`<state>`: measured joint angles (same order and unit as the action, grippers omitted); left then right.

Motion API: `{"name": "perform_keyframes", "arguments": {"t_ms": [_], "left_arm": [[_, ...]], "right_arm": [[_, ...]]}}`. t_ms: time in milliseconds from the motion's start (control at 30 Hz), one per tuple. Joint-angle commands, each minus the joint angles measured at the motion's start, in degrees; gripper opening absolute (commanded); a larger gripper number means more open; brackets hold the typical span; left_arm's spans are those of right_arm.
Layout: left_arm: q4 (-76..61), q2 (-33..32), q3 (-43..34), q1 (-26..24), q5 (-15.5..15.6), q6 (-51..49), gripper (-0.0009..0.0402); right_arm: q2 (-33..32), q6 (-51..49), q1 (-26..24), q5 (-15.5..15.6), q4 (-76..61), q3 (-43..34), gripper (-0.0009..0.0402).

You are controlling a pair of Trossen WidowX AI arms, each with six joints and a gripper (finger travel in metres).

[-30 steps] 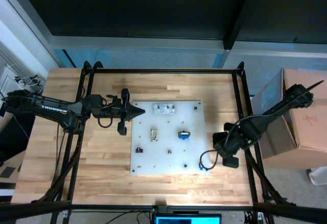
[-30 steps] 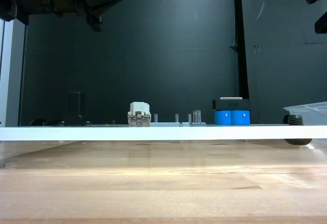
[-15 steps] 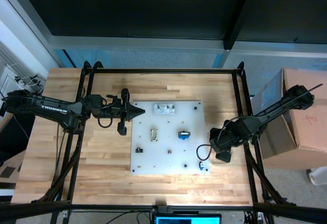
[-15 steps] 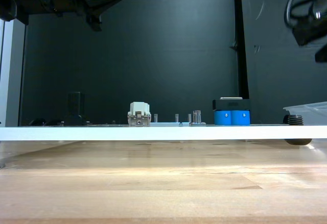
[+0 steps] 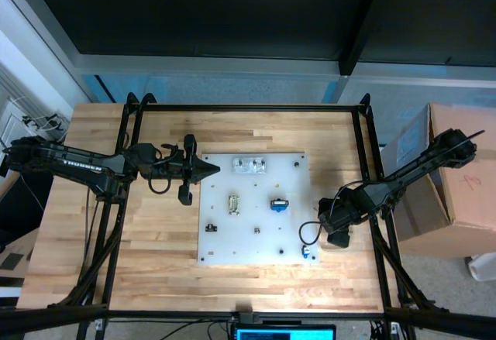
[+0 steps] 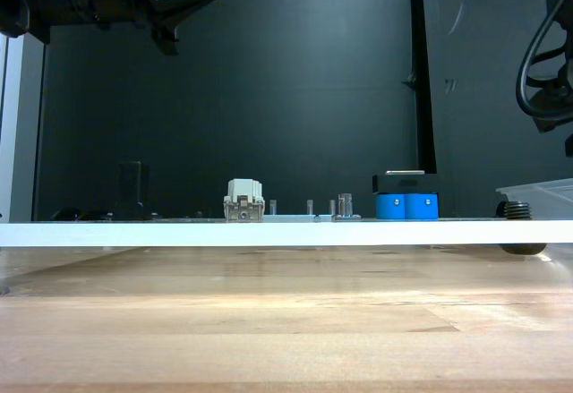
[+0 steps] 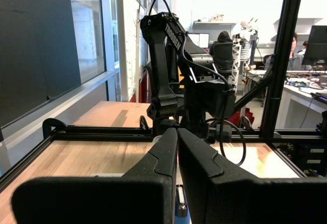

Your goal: Pick the RJ45 connector and install on the taskboard

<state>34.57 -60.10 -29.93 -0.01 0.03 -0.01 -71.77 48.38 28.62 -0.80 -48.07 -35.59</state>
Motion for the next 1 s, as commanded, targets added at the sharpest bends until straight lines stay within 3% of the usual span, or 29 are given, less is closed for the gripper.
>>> {"name": "perform_keyframes", "arguments": {"t_ms": [33,433,1000], "left_arm": [[0.0,0.0,0.0,0.0,0.0,0.0,0.0001],[0.1,0.0,0.0,0.0,0.0,0.0,0.0001],[0.4,0.0,-0.6,0.0,0.0,0.0,0.0001]], "right_arm": [[0.0,0.0,0.0,0.0,0.1,0.5,0.0164],[0.1,-2.4,0.1,1.0,0.0,-2.2,0.0000],[0.1,-3.2,0.1,0.3,-1.1,-3.2,0.0023]]}}
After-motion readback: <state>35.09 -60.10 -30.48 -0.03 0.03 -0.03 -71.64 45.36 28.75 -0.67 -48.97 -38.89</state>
